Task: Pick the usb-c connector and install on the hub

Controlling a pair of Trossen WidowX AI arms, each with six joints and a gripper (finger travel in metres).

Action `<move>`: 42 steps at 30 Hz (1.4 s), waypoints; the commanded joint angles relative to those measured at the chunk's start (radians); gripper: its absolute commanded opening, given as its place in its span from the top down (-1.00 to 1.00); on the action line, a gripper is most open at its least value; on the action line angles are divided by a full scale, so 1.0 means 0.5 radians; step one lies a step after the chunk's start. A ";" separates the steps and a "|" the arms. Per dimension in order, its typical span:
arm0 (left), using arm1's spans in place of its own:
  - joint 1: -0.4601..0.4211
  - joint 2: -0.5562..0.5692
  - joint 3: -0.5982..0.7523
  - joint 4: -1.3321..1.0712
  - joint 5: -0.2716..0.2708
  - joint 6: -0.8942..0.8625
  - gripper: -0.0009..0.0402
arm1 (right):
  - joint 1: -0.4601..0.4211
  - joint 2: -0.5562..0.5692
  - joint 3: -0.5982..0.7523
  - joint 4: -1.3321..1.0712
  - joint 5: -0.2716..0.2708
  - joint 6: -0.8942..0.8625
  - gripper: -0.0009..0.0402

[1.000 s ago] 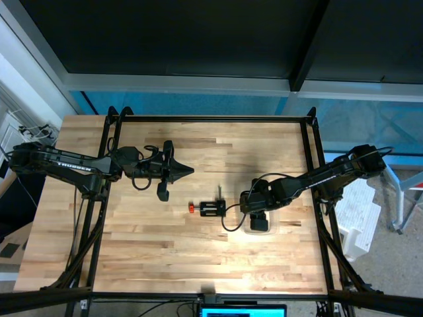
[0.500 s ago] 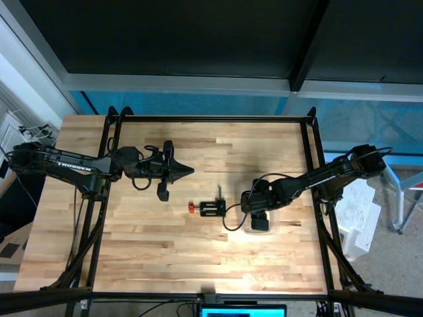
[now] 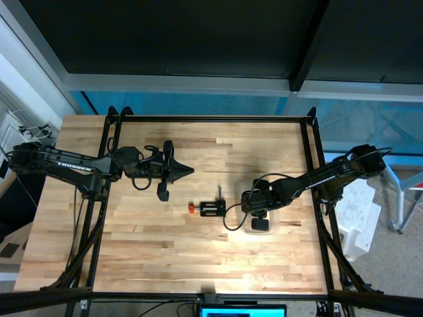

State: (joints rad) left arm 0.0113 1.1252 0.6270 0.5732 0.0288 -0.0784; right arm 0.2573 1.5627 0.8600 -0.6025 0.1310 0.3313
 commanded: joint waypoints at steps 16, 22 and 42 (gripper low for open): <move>0.001 0.001 0.001 0.001 0.001 0.001 0.96 | 0.001 -0.031 0.105 -0.012 -0.001 0.002 0.95; 0.000 0.001 0.001 0.001 0.001 0.001 0.96 | 0.001 -0.110 0.185 -0.043 0.001 0.002 0.96; 0.001 0.001 0.001 0.053 -0.011 0.002 0.96 | -0.005 -0.436 0.219 0.628 0.175 -0.147 0.96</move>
